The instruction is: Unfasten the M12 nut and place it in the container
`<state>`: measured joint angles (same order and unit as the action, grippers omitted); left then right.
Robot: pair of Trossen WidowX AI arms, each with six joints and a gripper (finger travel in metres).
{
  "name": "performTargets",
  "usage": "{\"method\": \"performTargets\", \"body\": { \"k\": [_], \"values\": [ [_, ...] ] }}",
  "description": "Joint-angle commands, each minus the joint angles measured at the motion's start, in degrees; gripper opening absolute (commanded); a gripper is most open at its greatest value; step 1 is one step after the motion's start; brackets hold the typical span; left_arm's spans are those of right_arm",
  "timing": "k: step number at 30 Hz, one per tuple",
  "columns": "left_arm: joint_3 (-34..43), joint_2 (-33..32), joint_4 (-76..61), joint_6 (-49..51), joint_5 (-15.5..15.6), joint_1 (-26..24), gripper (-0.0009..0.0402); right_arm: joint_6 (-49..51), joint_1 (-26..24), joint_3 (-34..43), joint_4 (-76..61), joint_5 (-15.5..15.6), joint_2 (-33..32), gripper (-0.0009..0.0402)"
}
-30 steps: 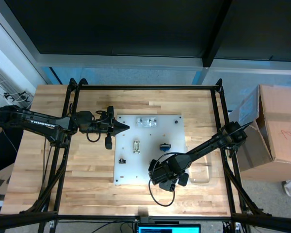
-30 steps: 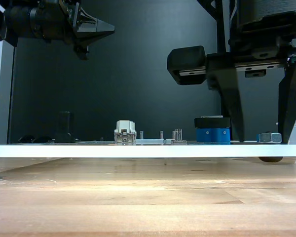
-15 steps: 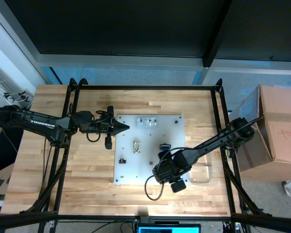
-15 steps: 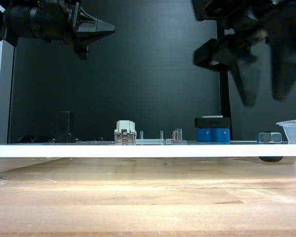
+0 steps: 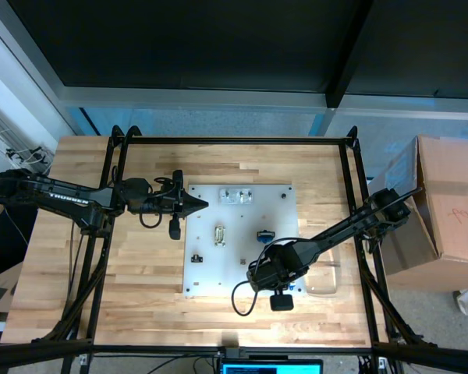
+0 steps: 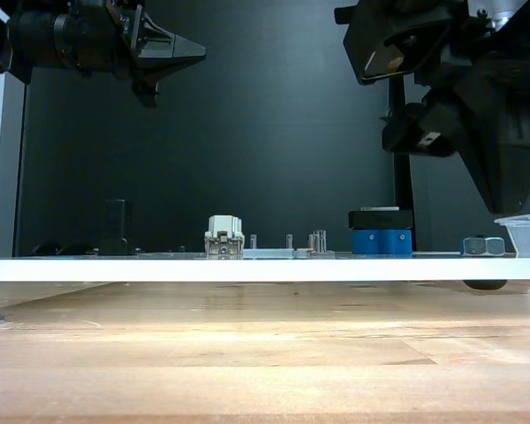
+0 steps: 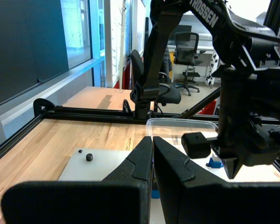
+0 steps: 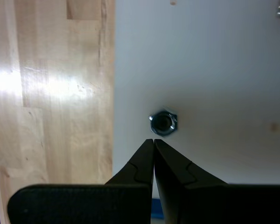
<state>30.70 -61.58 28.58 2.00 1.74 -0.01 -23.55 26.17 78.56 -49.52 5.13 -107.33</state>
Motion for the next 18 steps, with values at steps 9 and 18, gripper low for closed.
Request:
{"method": "performTargets", "body": {
  "k": [9,18],
  "values": [
    [0.0,0.0,0.0,0.0,0.0,0.0,0.0000,0.2,0.6,-0.8,1.4,0.9,-2.0,0.0000],
    [0.0,0.0,0.0,0.0,0.0,0.0,0.0000,-0.2,0.4,-0.5,-1.6,-9.5,-1.6,0.0000]
  ]
}}
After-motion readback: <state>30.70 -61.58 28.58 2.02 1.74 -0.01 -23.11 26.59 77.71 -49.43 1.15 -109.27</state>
